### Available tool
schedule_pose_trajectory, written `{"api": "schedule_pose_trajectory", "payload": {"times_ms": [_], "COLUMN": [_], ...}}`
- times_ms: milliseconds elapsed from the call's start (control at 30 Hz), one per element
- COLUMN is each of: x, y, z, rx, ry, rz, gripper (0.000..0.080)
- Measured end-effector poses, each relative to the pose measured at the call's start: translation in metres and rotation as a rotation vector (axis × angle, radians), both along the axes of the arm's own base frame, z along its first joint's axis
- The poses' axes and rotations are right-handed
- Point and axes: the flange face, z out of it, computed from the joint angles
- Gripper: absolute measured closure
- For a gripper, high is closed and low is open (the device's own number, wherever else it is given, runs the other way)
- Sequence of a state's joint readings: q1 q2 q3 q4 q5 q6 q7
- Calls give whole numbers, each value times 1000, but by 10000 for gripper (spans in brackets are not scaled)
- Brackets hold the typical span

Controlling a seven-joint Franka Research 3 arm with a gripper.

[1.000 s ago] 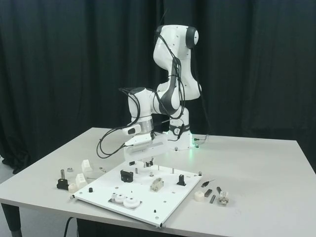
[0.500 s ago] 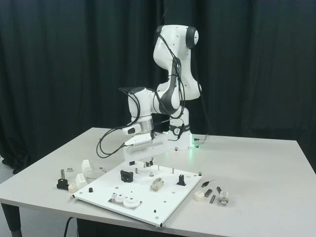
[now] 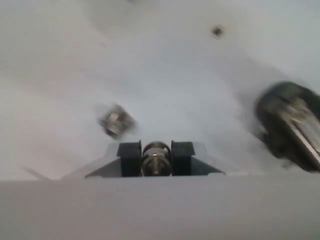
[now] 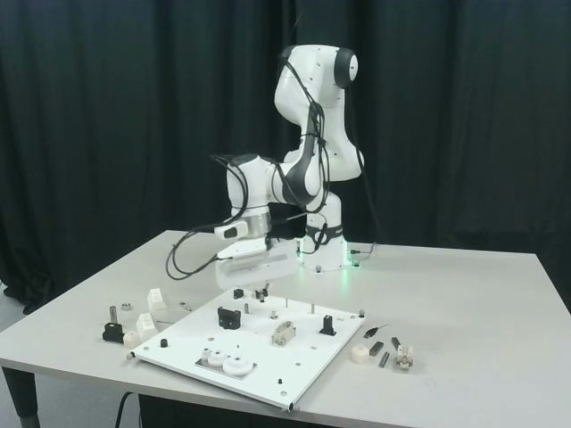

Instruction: Place BNC.

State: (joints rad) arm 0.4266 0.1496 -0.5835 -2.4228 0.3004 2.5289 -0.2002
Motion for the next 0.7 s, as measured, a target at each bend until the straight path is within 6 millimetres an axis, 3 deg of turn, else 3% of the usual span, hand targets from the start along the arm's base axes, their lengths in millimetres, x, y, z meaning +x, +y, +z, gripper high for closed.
{"api": "schedule_pose_trajectory", "payload": {"times_ms": [467, 700], "x": [1, -1], "y": [-95, -138], "z": [21, 23], "rx": [-147, -194], "ry": [-11, -12], "rz": [-37, -49], "gripper": [682, 682]}}
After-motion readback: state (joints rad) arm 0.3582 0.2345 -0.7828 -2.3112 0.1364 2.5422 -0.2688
